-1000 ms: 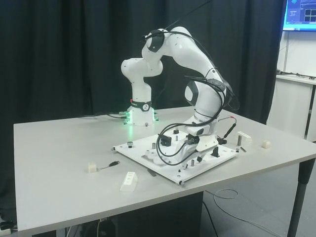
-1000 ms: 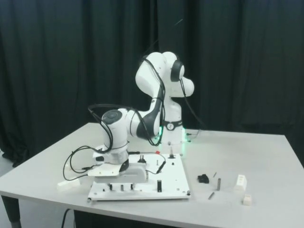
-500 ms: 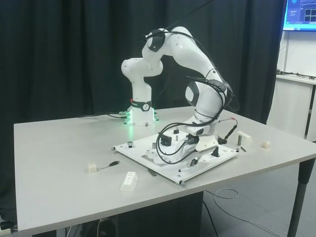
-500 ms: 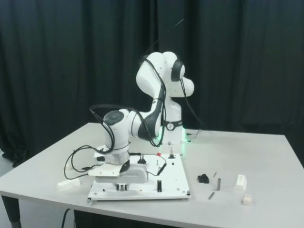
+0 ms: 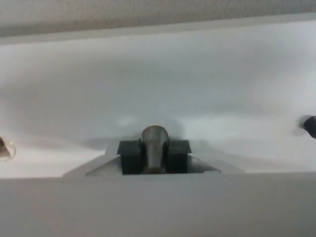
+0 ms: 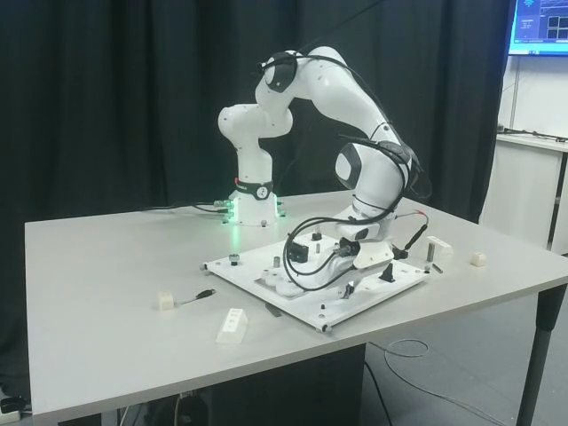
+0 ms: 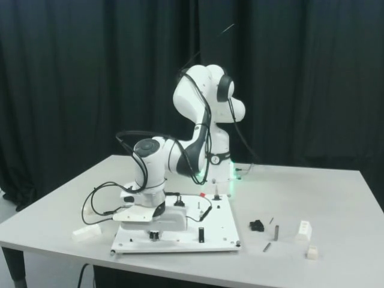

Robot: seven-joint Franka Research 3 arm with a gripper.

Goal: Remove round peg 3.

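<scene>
Currently in the extraction step: wrist view shows the pincer (image 5: 154, 157) clamped on round peg 3 (image 5: 154, 148), black pads (image 5: 130, 157) snug on both sides of the grey shaft. Peg sits between the fingertips just above the white board (image 6: 306, 302); can't tell whether its lower end is out of its hole, since the arm (image 6: 373, 177) and its cables block that spot in both room views. My read: next move is a straight vertical pull until the tip clears the board, no side load or it could bind, then carry it off to the grey surface (image 6: 106, 266). The wrist camera sits low, its own housing hides the lower part of the peg, and a dark item at the frame edge is cut off, unidentifiable.
</scene>
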